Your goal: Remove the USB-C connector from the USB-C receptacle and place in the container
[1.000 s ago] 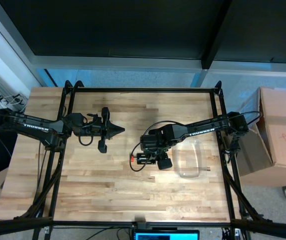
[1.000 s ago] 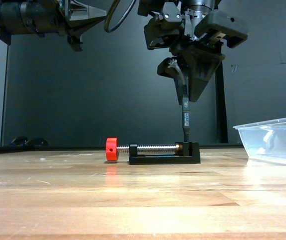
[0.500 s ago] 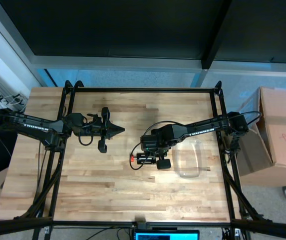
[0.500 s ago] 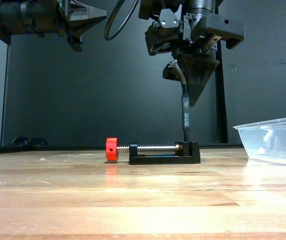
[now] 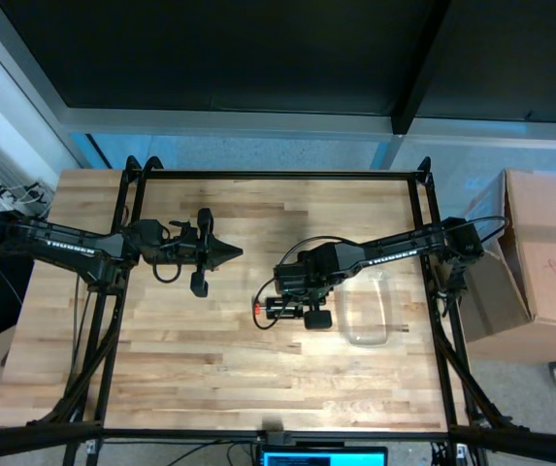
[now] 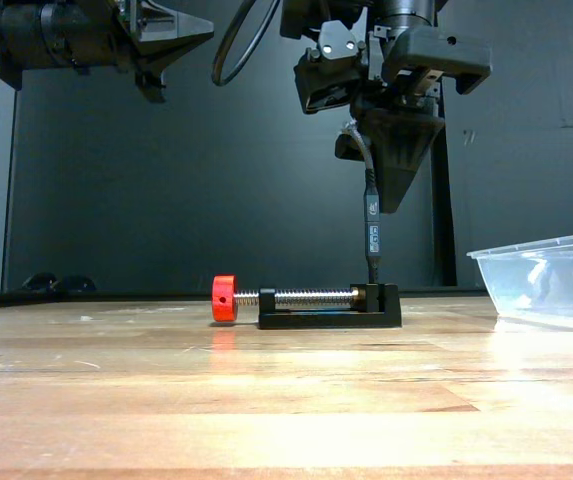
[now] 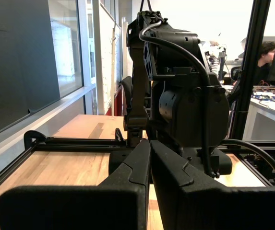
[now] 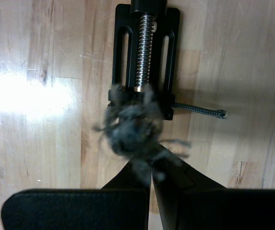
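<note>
Black USB-C connector upright in right gripper; left gripper aloft.

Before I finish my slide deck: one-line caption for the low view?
Right gripper shut on upright USB-C connector, tip at clamped receptacle; left gripper shut, raised at left; container at right.
</note>
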